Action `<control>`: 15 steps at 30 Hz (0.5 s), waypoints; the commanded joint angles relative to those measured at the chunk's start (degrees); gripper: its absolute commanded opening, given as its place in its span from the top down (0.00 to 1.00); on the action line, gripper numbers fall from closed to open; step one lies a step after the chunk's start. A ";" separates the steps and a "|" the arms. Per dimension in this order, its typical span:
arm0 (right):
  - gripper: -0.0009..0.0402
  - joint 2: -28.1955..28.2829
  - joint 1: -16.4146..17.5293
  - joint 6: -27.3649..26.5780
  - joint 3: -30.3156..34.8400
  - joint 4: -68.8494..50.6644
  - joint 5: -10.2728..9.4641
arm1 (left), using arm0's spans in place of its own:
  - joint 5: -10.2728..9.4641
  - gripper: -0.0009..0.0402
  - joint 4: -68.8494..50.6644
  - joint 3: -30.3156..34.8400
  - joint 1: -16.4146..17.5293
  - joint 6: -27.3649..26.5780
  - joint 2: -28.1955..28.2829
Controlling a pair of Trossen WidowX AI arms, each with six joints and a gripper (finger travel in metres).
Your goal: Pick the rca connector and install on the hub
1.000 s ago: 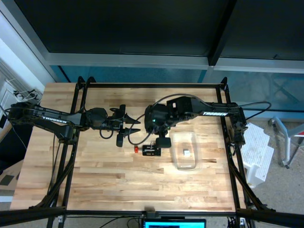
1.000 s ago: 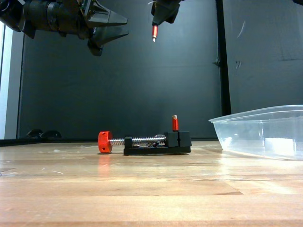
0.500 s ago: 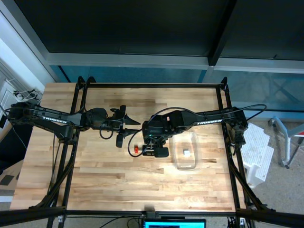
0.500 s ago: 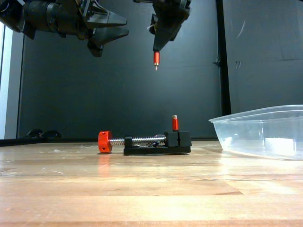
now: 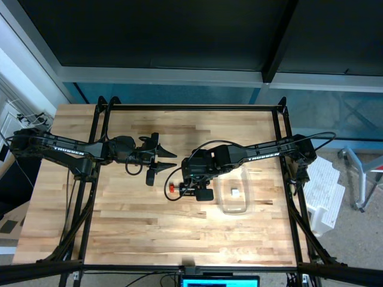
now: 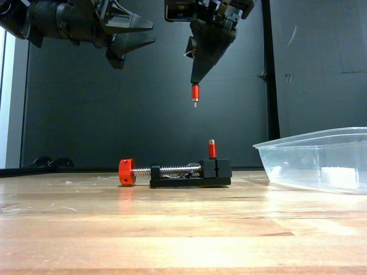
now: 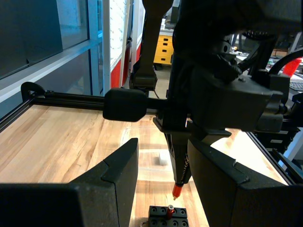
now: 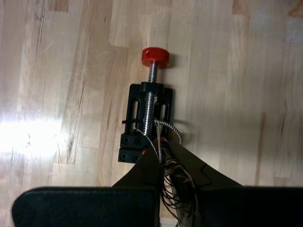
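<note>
Aloft: left gripper; right gripper over hub; piece in tray.

What I can read
White "TROSSEN" runs along the left arm; white lettering on the right arm I cannot make out.

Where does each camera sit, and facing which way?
High: above near edge, looking down; both arms, left gripper open left of the black block.
Low: table height, level; right gripper holds the plug above the block.
Left wrist: along its own fingers toward the plug.
Right wrist: down its fingers onto the block.
All four show the block.
</note>
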 commanded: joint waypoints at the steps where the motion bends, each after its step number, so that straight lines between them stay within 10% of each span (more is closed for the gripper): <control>1: 0.98 0.00 0.04 0.09 -0.94 0.22 0.07 | -0.02 0.64 0.02 0.04 0.02 0.04 0.04; 15: 0.98 -0.04 0.44 0.13 -4.00 1.40 0.17 | -0.02 0.64 0.02 0.04 0.02 0.04 0.04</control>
